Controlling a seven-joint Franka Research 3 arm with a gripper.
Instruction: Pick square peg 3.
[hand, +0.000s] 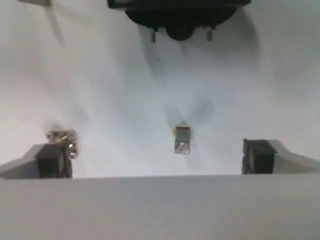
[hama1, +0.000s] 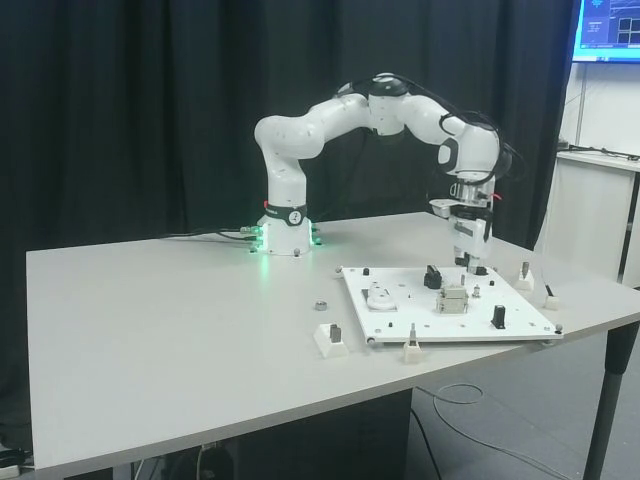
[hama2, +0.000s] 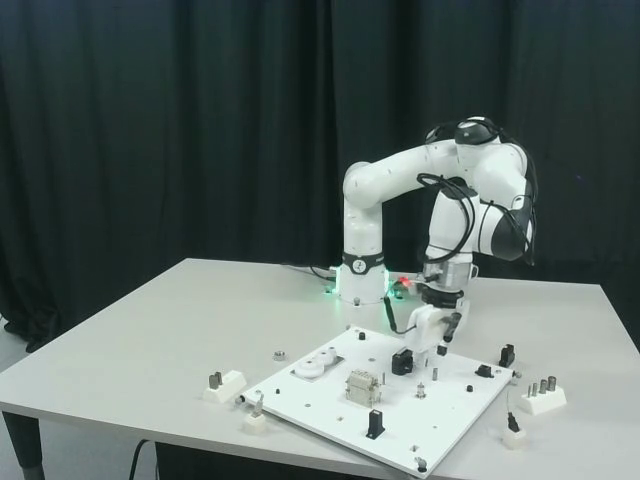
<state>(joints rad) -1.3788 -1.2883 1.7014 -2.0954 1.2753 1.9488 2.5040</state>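
The square peg (hand: 182, 139) stands upright on the white board (hama1: 520, 318), a small metal stub seen from the wrist camera directly below and between the two fingertips, touching neither of them. From where I stand it is the thin pin (hama2: 421, 388) on the board just beneath the tool. The gripper (hand: 156, 159) hangs above it with its fingers spread wide, holding nothing; the black pads (hand: 258, 157) sit well out to either side of the peg. The white arm (hama1: 340, 118) rises from its base (hama1: 281, 232) at the back of the grey table (hama1: 150, 320), bends forward at the elbow and turns its wrist straight down over the board's far part. A small metal fitting (hand: 64, 138) lies on the board close beside one fingertip. Around the board sit a few white holders: one with pegs (hama2: 541, 394) near its right corner, another (hama2: 222, 385) off to the left, and a black block (hama2: 403, 361) just beside the gripper.
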